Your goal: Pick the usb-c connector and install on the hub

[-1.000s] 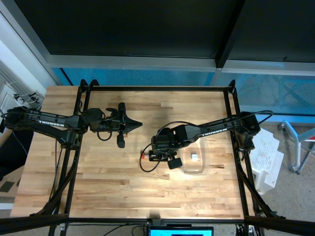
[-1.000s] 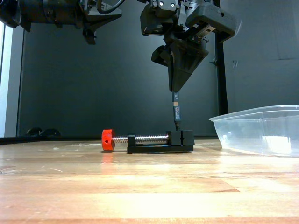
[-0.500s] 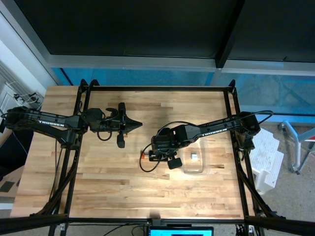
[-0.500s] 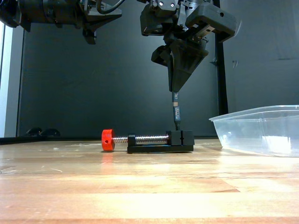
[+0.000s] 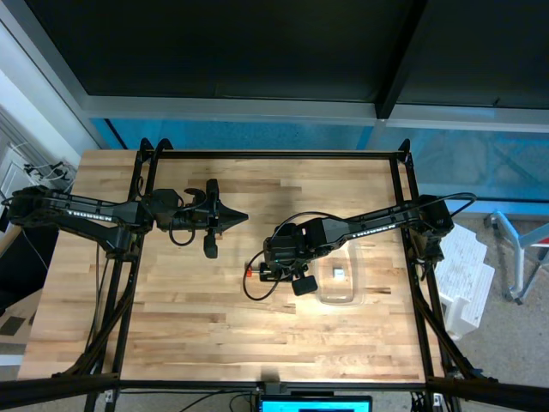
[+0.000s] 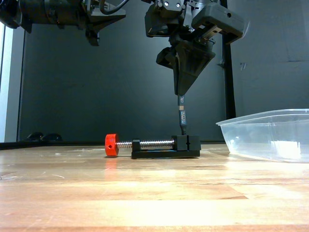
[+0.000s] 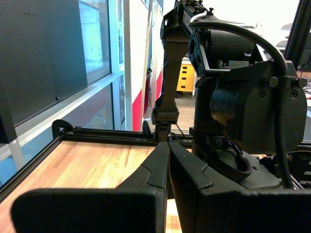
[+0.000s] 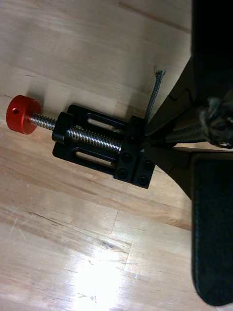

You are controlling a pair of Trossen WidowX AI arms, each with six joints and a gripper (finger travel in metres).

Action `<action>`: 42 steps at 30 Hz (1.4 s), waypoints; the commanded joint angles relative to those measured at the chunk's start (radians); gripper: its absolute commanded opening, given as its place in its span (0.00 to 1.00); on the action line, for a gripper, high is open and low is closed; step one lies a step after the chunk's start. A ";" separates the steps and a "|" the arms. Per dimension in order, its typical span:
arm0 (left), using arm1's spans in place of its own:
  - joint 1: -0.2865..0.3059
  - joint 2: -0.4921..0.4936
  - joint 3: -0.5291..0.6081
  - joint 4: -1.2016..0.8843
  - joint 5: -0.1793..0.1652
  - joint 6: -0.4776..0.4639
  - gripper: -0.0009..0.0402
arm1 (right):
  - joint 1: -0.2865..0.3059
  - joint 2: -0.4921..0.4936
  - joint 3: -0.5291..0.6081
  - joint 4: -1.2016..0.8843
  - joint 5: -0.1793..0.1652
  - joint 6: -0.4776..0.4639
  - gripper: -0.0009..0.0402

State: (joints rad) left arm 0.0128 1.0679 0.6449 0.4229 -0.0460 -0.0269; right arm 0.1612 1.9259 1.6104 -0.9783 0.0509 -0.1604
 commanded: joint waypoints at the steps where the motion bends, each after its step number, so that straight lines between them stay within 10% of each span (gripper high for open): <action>1: 0.000 0.000 0.000 0.000 0.000 0.000 0.02 | 0.000 0.000 0.000 0.000 0.000 0.000 0.02; 42: 0.000 0.000 0.000 0.000 0.000 0.000 0.02 | 0.000 -0.042 0.029 -0.030 0.036 0.016 0.02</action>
